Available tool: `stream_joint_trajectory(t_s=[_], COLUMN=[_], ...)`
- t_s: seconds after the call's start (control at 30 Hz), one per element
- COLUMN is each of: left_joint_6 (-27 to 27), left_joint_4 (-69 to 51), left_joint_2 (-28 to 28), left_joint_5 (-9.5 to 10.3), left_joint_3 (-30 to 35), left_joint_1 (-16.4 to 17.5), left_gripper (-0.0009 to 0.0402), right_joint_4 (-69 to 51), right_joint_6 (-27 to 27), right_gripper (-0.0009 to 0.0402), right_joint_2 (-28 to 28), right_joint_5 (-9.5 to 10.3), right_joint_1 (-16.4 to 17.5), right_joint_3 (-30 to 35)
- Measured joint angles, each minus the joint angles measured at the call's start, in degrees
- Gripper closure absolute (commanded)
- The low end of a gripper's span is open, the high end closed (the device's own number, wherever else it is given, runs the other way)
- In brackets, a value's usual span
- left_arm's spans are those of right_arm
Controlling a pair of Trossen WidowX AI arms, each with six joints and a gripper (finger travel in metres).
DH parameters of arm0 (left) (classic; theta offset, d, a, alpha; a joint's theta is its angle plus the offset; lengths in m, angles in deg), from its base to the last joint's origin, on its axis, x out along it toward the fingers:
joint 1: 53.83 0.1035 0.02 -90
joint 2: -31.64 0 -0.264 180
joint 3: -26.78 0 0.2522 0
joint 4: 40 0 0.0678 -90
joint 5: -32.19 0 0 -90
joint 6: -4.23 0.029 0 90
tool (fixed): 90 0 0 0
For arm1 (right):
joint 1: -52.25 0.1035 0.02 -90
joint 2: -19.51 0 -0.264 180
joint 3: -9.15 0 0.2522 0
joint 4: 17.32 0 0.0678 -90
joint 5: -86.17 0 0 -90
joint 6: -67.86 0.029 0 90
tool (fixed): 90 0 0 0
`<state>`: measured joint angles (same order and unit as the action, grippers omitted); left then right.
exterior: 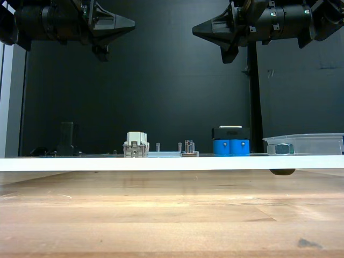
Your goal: Unfasten the M12 fastener and place in the container
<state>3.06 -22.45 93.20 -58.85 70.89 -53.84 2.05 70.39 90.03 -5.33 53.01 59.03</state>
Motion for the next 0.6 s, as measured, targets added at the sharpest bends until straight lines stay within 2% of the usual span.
stream_joint_trajectory(t_s=[0.27, 0.33, 0.37, 0.53, 0.6], left_joint_6=[-0.02, -0.02, -0.02, 0.00, 0.00], left_joint_4=[0.00, 0.02, 0.02, 0.02, 0.00], left_joint_2=[0.00, 0.00, 0.00, 0.00, 0.00], left_joint_5=[0.00, 0.00, 0.00, 0.00, 0.02], left_joint_3=[0.00, 0.00, 0.00, 0.02, 0.02], left_joint_1=[0.00, 0.00, 0.00, 0.00, 0.00], left_gripper=[0.0393, 0.0393, 0.0393, 0.0393, 0.0393], right_joint_4=[0.33, 1.57, 1.64, -3.52, -9.90], right_joint_6=[0.00, 0.13, 0.74, 0.09, -0.85], right_gripper=[0.0393, 0.0393, 0.0393, 0.0393, 0.0393], right_joint_2=[0.00, 0.22, 0.33, -0.17, -0.46], right_joint_5=[-0.42, -3.80, -4.63, -2.49, -0.37], right_joint_1=[-0.02, 0.00, 0.02, 0.07, 0.00], right_joint_3=[0.00, 0.11, 0.50, 2.43, 4.33])
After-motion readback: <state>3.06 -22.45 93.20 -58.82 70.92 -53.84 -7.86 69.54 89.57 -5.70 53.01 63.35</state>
